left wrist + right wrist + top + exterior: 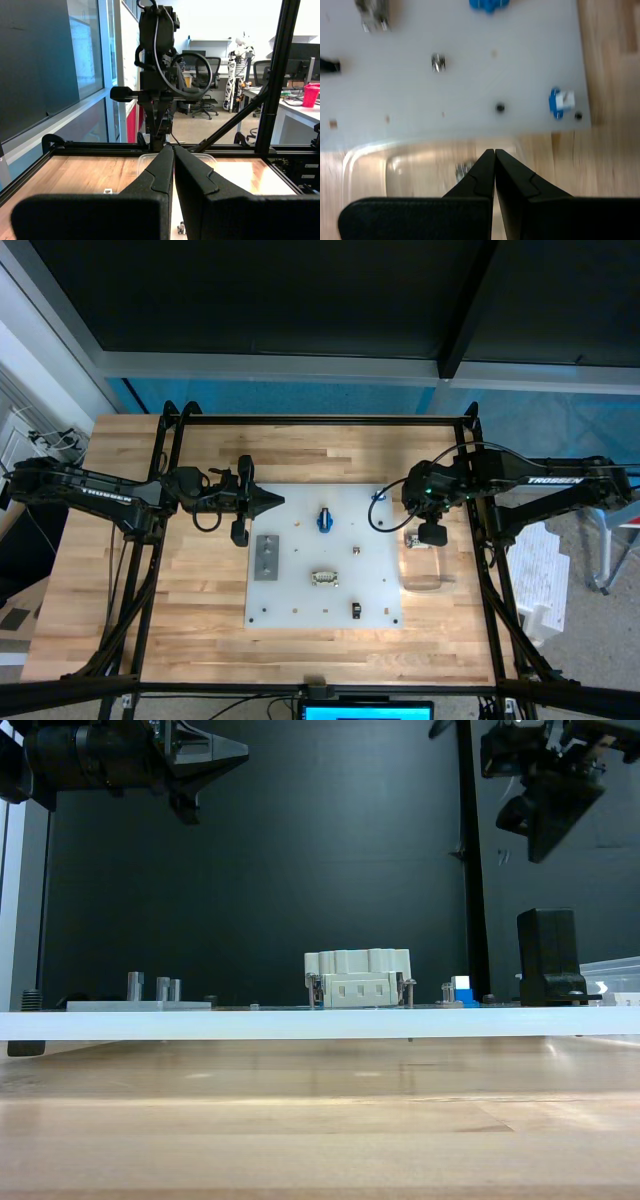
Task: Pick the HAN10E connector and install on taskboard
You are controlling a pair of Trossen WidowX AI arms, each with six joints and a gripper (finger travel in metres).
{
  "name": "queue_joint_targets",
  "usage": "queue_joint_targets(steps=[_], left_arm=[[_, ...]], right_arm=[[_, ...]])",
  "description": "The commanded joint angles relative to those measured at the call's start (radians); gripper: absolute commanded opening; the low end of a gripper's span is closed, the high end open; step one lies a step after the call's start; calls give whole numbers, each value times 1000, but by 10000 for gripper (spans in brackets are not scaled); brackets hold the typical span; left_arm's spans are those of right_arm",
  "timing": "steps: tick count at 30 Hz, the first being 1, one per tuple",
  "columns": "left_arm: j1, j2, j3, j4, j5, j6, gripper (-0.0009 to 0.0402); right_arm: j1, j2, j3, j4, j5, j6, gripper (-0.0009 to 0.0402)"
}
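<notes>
Room for moving lay open over the taskboard [290, 595], since in the low view both grippers hung well above everything on it. Bare wood of the table [200, 640] showed around all four board edges. The left gripper [280, 501] hovered over the board's far left corner with its jaws pressed together. The right gripper [432, 533], jaws likewise closed tip to tip, hung above the clear plastic tray [425, 575] lying just beside the board's right edge. One small metallic piece [464, 170], too blurred to name, lay inside that tray. The HAN10E connector [323, 580] sat on the board near its middle, towards the near edge, right of the grey metal block [267, 557] and nearer than the blue part [325, 519]. Its long axis ran left to right, parallel with the board's near edge, and it stood upright.
</notes>
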Motion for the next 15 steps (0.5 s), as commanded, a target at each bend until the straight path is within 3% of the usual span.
queue_joint_targets(steps=[1, 10, 15], left_arm=[[0, 0, 0, 0, 0, 0, 1], [0, 0, 0, 0, 0, 0, 1], [0, 0, 0, 0, 0, 0, 1]], right_arm=[[0, 14, -3, -57, 2, -6, 0], [0, 47, -20, -94, 2, -20, 2], [1, 47, -42, -92, 2, -18, 47]])
